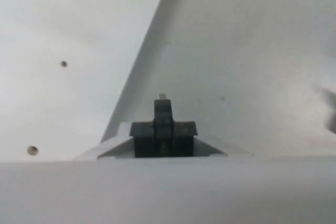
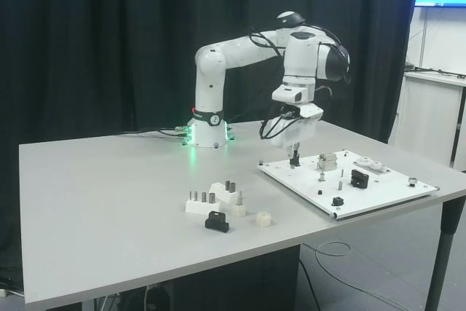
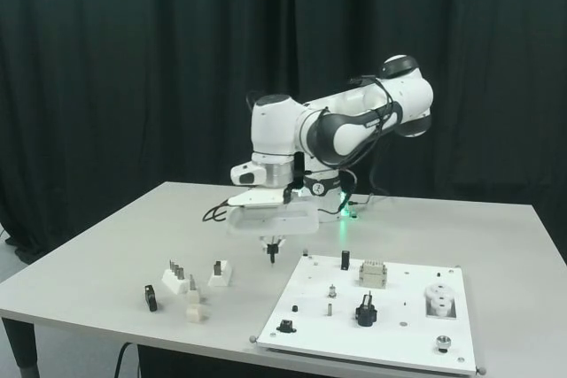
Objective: Insert USB.
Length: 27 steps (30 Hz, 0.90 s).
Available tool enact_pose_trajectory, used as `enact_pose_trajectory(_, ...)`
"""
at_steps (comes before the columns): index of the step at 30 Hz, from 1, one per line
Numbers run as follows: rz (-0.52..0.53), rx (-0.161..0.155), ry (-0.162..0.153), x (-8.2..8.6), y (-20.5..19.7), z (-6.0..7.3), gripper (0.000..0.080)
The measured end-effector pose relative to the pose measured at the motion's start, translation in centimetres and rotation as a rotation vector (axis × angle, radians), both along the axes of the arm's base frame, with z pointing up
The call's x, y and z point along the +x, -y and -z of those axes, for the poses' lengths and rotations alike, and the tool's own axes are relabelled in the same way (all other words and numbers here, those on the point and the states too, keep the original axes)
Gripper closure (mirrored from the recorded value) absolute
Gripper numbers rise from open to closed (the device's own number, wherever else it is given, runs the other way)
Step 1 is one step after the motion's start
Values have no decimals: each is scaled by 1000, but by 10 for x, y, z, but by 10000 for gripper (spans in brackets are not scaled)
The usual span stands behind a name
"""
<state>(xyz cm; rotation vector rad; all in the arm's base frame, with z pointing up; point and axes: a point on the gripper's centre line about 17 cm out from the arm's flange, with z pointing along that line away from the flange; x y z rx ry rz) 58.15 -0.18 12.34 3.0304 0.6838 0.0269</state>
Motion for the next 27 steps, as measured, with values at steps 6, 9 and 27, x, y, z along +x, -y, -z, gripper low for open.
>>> enact_pose_trajectory(6, 109, -3, 18, -6, -13, -6, 736)
enact_pose_trajectory(9, 186, -3, 25, -9, -20, -9, 736)
enact_pose_trajectory(27, 567, -5, -49, -64, -73, -24, 736)
